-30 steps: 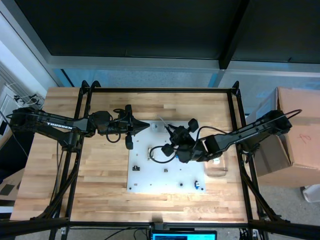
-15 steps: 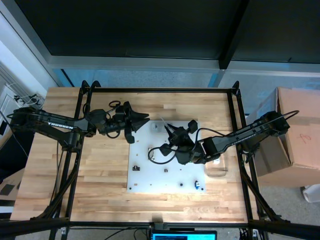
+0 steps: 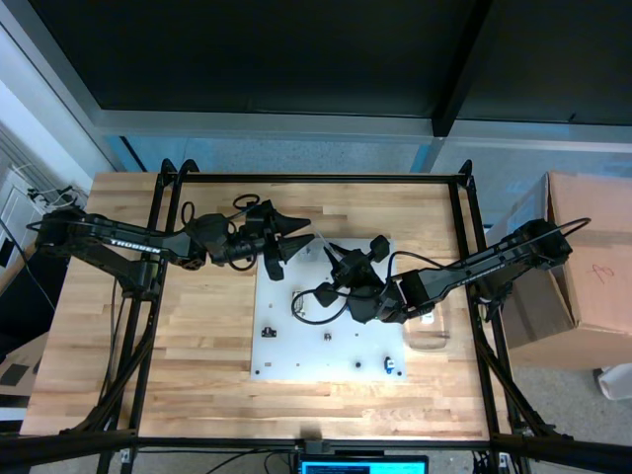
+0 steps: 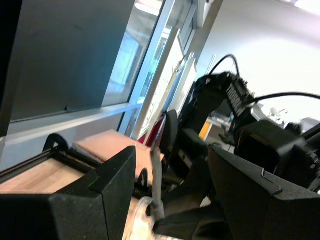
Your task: Pick the RJ45 connector and install on the taskboard
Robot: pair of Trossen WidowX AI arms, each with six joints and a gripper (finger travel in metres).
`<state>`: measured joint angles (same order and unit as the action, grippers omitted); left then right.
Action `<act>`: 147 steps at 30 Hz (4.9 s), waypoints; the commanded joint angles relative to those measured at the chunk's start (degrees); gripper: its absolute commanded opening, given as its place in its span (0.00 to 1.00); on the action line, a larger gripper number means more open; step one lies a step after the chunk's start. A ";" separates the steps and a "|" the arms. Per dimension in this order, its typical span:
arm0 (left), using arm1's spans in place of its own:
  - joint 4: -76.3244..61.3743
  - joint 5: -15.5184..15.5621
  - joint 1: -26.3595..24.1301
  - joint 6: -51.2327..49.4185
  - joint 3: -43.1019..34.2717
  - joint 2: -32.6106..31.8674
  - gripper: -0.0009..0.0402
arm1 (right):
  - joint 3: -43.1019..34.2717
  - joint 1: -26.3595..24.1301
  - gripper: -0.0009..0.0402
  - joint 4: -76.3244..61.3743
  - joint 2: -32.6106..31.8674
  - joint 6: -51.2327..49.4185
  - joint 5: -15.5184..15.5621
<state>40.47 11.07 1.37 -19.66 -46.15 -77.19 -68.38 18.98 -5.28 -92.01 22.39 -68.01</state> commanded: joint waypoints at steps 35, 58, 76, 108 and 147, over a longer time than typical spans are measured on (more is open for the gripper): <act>0.28 0.50 0.11 0.72 -1.49 -2.54 0.03 | -0.46 0.35 0.33 -0.79 2.45 -3.89 9.66; -7.37 -19.96 0.17 11.02 -1.46 -2.54 0.02 | -0.46 -9.46 0.48 -21.92 11.78 -8.63 52.35; -12.22 -28.28 0.28 13.11 -1.49 -2.54 0.02 | -18.16 -11.28 0.48 -38.93 -0.31 -14.43 67.23; -14.53 -34.21 0.13 13.16 -1.49 -2.54 0.02 | -25.83 -12.02 0.27 -37.99 -9.77 -18.43 73.66; -14.40 -28.96 0.02 12.04 -1.49 -2.29 0.42 | -5.73 -8.39 0.02 -30.86 4.24 -14.60 64.32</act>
<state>26.11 -17.72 1.41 -7.62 -47.62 -79.48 -76.01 9.82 -37.01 -89.19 6.66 -2.55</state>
